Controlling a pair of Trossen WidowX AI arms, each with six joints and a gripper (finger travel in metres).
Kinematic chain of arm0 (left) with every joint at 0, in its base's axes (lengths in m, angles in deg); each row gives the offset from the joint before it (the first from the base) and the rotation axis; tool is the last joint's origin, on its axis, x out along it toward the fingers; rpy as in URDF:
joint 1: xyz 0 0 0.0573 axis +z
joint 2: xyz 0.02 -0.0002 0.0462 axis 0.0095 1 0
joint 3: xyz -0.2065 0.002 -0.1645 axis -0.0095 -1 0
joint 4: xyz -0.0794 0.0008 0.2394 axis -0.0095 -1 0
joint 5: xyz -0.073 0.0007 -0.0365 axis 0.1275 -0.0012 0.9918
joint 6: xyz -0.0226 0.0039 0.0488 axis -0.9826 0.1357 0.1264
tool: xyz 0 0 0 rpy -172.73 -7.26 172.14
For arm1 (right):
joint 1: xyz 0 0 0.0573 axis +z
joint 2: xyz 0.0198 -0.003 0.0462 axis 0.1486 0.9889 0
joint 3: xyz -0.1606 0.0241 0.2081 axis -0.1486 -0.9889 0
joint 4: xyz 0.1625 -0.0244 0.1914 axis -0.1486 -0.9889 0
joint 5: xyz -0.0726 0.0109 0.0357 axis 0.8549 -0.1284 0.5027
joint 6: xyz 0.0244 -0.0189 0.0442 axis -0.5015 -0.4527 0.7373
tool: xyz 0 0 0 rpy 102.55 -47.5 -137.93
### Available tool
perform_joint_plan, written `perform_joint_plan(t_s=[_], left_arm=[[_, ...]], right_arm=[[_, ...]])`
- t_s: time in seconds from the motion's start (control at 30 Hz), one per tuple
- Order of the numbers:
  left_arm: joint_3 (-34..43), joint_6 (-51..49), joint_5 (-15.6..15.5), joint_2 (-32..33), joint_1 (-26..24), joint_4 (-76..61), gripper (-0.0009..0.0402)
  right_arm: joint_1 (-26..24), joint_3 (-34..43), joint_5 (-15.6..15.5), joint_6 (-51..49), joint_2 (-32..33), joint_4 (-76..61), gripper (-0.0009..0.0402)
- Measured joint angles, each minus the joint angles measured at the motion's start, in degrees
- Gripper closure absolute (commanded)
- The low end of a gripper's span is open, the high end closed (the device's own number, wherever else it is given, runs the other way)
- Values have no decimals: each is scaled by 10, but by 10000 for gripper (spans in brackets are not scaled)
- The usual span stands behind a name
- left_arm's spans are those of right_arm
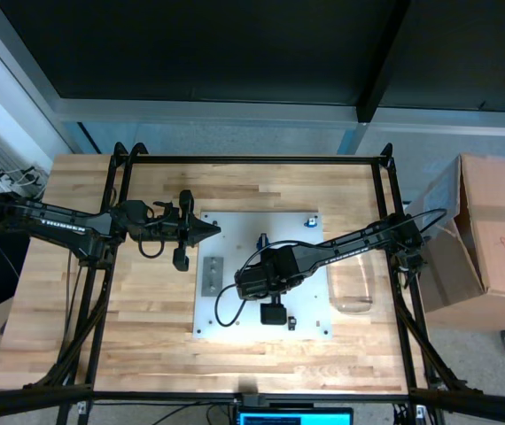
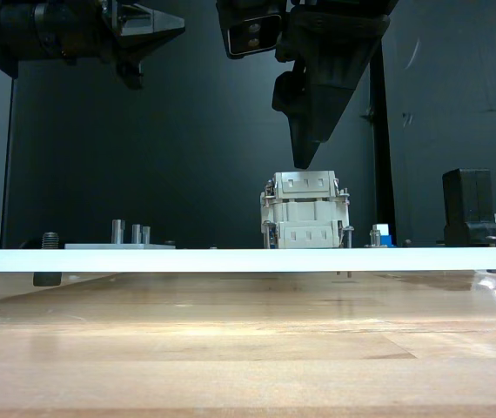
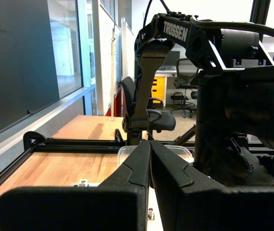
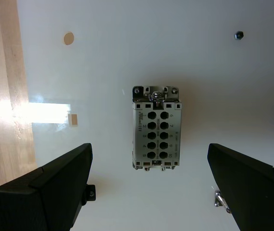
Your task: Remove the HAN10E connector from the taskboard and place in the container
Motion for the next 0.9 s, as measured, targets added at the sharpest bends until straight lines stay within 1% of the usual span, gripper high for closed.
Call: perform_joint_plan(t_s=[0.2,0.37,0.53,0.9], left_arm=[[0,0,0,0,0,0,393],[0,0,0,0,0,0,393],[0,0,0,0,0,0,393],[0,0,0,0,0,0,393]], right_arm=[[-1,0,0,5,6,5,61],[-5,0,0,2,35,9,86],[-6,0,0,0,50,18,128],[-6,0,0,0,48,21,231]])
